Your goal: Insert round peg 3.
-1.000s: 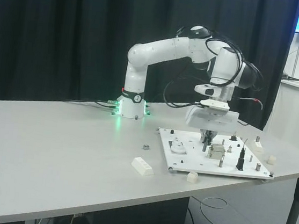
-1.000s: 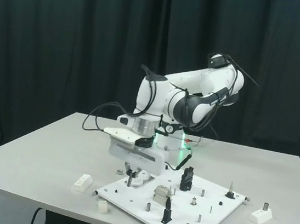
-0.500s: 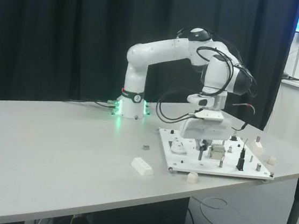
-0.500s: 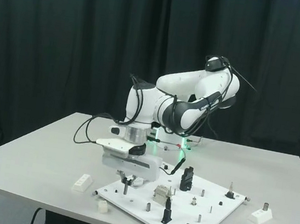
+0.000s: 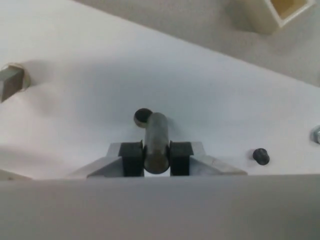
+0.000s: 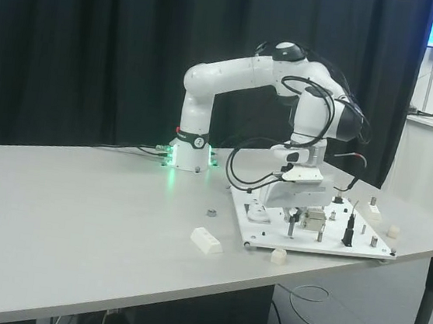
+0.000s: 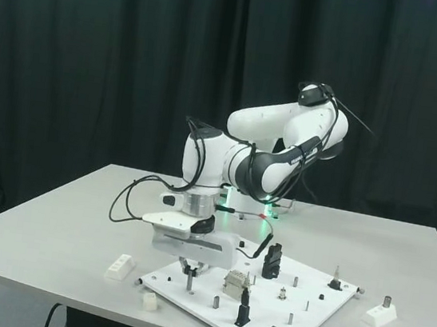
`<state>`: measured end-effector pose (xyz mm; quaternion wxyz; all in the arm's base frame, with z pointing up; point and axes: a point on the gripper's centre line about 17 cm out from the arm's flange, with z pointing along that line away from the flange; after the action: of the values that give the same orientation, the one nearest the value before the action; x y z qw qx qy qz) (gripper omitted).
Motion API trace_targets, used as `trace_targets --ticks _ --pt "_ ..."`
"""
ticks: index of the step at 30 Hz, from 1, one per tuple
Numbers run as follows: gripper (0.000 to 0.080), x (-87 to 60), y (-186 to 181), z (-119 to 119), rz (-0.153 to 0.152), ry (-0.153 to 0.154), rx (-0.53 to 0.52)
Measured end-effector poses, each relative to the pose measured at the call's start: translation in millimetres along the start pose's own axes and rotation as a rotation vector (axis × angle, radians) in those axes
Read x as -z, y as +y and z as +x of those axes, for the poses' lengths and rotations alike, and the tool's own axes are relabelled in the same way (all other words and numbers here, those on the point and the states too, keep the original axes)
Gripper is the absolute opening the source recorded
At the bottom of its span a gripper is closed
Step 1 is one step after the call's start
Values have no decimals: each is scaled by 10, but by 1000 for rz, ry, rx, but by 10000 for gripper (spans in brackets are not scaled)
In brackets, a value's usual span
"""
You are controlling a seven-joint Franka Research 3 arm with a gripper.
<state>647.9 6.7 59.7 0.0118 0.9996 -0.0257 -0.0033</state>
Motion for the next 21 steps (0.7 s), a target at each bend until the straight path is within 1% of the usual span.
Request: trace_targets --ticks 21 --pt "108 -68 -63 -18 16 -6 6"
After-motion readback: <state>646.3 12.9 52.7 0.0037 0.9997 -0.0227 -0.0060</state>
